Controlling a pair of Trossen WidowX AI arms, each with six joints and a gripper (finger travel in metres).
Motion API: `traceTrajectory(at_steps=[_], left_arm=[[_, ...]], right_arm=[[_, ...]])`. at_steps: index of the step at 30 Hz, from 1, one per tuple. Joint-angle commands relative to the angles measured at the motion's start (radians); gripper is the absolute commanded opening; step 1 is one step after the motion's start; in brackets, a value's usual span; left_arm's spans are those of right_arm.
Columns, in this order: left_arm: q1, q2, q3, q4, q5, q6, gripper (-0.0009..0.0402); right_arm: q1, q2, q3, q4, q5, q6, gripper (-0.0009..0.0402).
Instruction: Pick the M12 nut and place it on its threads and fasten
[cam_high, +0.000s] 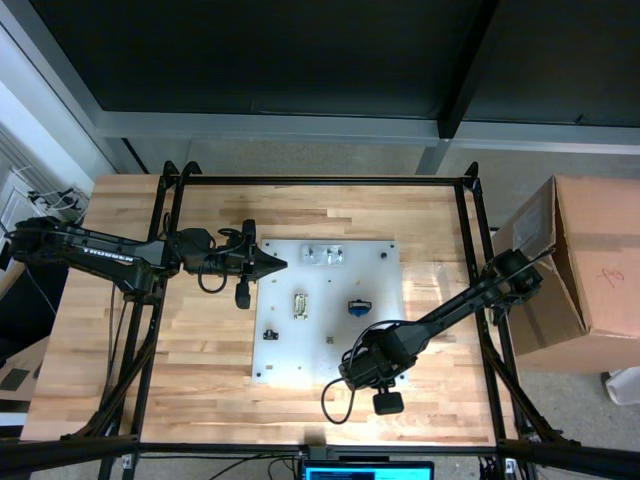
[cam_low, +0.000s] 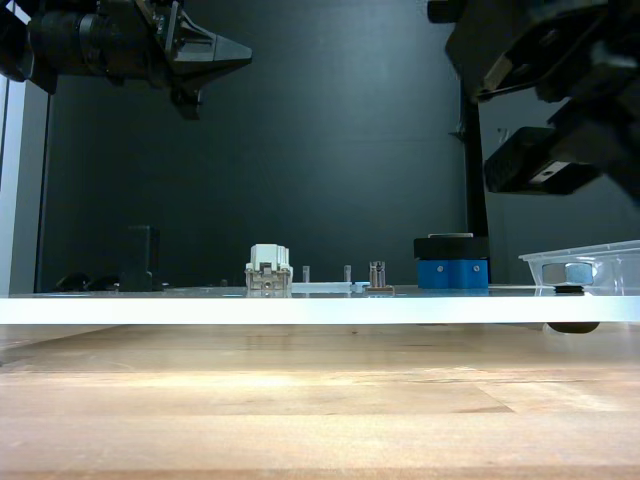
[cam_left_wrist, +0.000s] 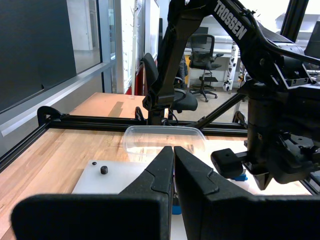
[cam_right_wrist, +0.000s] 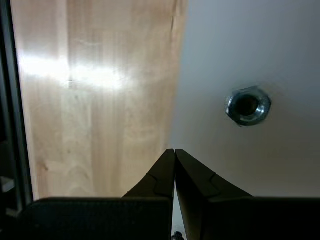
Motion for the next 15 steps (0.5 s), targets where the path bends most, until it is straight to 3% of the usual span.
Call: traceTrajectory(at_steps=[1,5,8,15], left_arm=[[0.0,0.0,0.0,0.001,0.0,0.0,0.0],[0.0,0.0,0.0,0.0,0.0,0.0,0.0],[0.0,0.0,0.0,0.0,0.0,0.0,0.0],[0.0,0.0,0.0,0.0,0.0,0.0,0.0]], right_arm=[[0.001,0.001,0.029,-0.047,0.033,0.0,0.0],[0.002,-0.007,0.088,-0.139,0.137,0.0,0.0],[0.002,-0.01,0.133,-0.195,0.187,0.003,0.0],[0.001,-0.01,0.199,-0.261,0.208,0.012,0.0]])
